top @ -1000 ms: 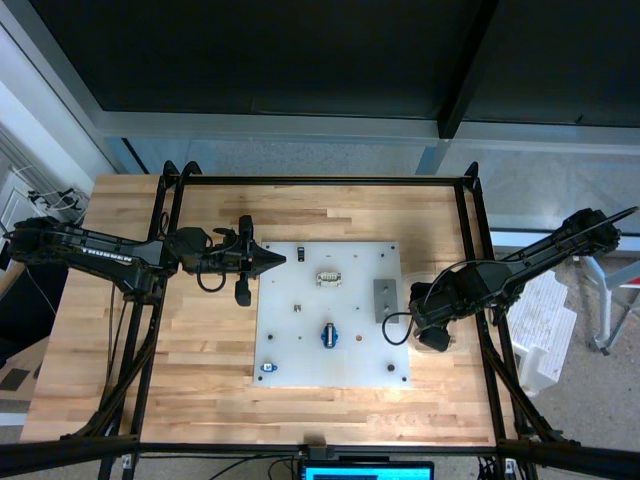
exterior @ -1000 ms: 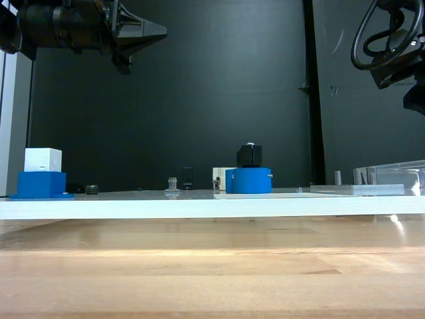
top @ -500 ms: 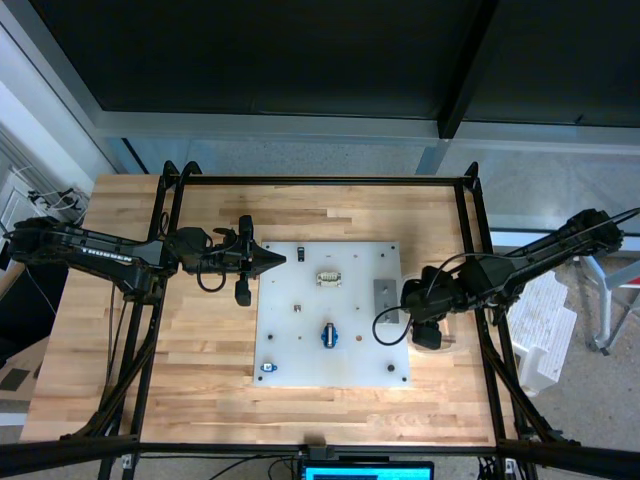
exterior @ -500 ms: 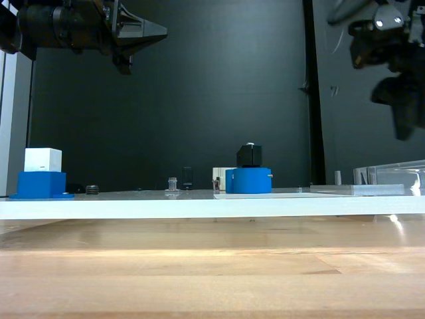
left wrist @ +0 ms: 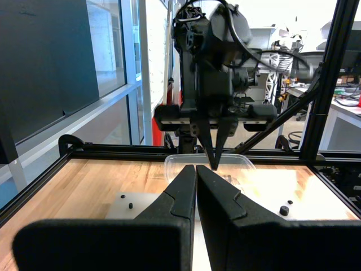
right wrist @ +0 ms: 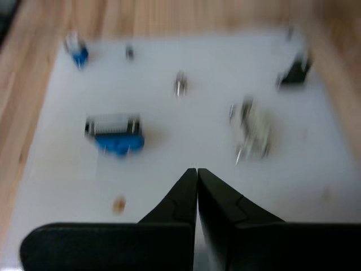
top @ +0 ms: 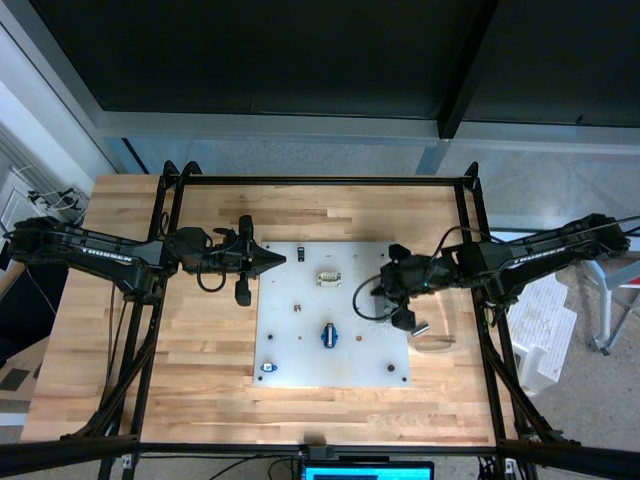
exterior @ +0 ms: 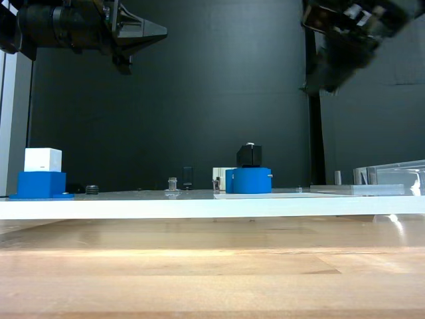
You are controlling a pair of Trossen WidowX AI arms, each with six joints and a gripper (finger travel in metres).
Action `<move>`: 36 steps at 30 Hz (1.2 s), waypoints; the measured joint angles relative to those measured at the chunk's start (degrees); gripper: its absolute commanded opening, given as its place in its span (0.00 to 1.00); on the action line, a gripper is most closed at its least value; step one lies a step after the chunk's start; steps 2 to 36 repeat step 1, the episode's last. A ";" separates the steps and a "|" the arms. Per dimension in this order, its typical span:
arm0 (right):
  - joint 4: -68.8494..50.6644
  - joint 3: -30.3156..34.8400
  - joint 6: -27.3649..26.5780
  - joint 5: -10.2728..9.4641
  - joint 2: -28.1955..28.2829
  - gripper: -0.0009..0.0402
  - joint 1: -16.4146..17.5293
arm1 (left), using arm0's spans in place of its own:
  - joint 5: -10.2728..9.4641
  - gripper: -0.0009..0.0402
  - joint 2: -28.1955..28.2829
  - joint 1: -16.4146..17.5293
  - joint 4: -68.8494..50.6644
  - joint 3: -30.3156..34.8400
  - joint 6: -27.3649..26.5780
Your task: Remove the 16mm cylinder and place in the container
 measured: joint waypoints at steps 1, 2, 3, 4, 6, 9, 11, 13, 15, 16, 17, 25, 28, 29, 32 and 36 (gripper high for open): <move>2.34 0.00 -1.16 -0.31 0.00 0.04 -0.59 | 0.02 0.02 0.00 0.00 0.00 0.00 0.00; 2.34 0.00 -1.16 -0.31 0.00 0.04 -0.59 | 0.02 0.02 0.00 0.00 0.00 0.00 0.00; 2.34 0.00 -1.16 -0.31 0.00 0.04 -0.59 | 0.02 0.02 0.00 0.00 0.00 0.00 0.00; 2.34 0.00 -1.16 -0.31 0.00 0.04 -0.59 | 0.02 0.02 0.00 0.00 0.00 0.00 0.00; 2.34 0.00 -1.16 -0.31 0.00 0.04 -0.59 | 0.02 0.02 0.00 0.00 0.00 0.00 0.00; 2.34 0.00 -1.16 -0.31 0.00 0.04 -0.59 | 0.02 0.02 0.00 0.00 0.00 0.00 0.00; 2.34 0.00 -1.16 -0.31 0.00 0.04 -0.59 | 0.02 0.02 0.00 0.00 0.00 0.00 0.00; 2.34 0.00 -1.16 -0.31 0.00 0.04 -0.59 | 0.02 0.02 0.00 0.00 0.00 0.00 0.00; 2.34 0.00 -1.16 -0.31 0.00 0.04 -0.59 | 0.02 0.02 0.00 0.00 0.00 0.00 0.00; 2.34 0.00 -1.16 -0.31 0.00 0.04 -0.59 | 0.02 0.02 0.00 0.00 0.00 0.00 0.00; 2.34 0.00 -1.16 -0.31 0.00 0.04 -0.59 | 0.02 0.02 0.00 0.00 0.00 0.00 0.00; 2.34 0.00 -1.16 -0.31 0.00 0.04 -0.59 | 0.02 0.02 0.00 0.00 0.00 0.00 0.00; 2.34 0.00 -1.16 -0.31 0.00 0.04 -0.59 | 0.02 0.02 0.00 0.00 0.00 0.00 0.00; 2.34 0.00 -1.16 -0.31 0.00 0.04 -0.59 | 0.02 0.02 0.00 0.00 0.00 0.00 0.00; 2.34 0.00 -1.16 -0.31 0.00 0.04 -0.59 | 0.02 0.02 0.00 0.00 0.00 0.00 0.00; 2.34 0.00 -1.16 -0.31 0.00 0.04 -0.59 | 0.02 0.02 0.00 0.00 0.00 0.00 0.00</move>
